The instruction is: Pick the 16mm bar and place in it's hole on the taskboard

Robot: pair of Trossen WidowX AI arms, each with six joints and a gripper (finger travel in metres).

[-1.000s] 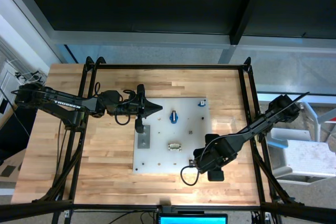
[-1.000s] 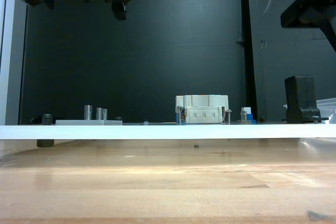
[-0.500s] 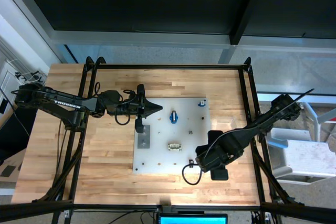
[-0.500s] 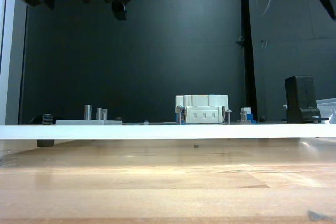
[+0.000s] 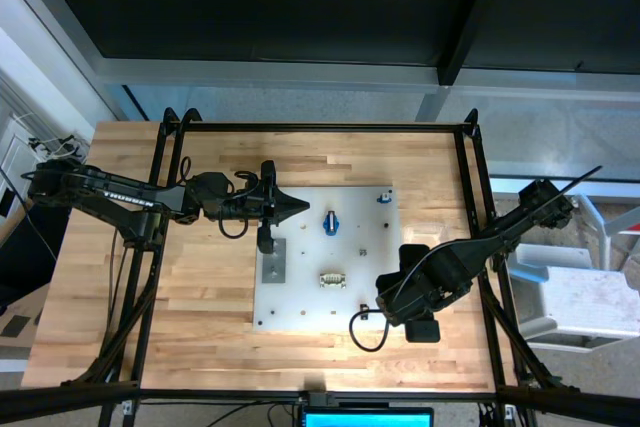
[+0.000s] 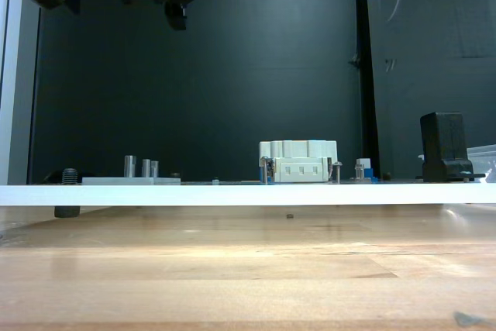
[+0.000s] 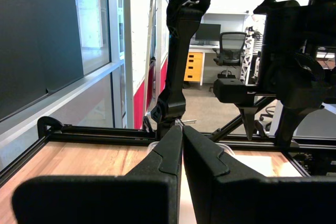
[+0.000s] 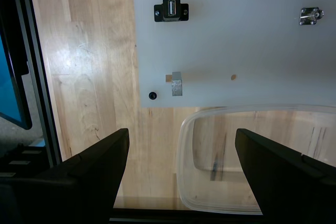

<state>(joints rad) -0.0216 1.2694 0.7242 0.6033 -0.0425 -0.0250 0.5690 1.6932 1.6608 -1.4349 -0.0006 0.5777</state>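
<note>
1. My right gripper [image 8: 181, 132] hangs high over the table [image 8: 89, 77], pointing straight down. Its fingers [image 8: 84, 177] are spread wide with nothing between them.

2. Container: a clear plastic tub [image 8: 220, 109] lies directly beneath that gripper, on the wood just beside the edge of the white board [image 8: 252, 35]. Its rim passes under the gap between my fingers. One small slim piece [image 8: 214, 169] shows inside it through the clear wall. I cannot tell what that piece is. I can make out nothing else in the tub.

3. On the board, ahead of the tub's rim, a small metal block [image 8: 177, 83] sits close to the board's edge. A black socket [image 8: 170, 10] is mounted further off.

4. My left gripper [image 5: 303, 207] is held level, well above the board's far left part. Its fingers [image 7: 170, 148] are pressed together tip to tip, with nothing pinched between them.

5. Below that gripper and a little to its near side lies a grey plate [image 5: 272, 265]. Three short metal pegs [image 6: 129, 166] stand upright on it.

6. The 16mm bar is in neither gripper. I cannot tell from these views where it lies, nor whether it is one of the pegs or the piece in the tub.
</note>
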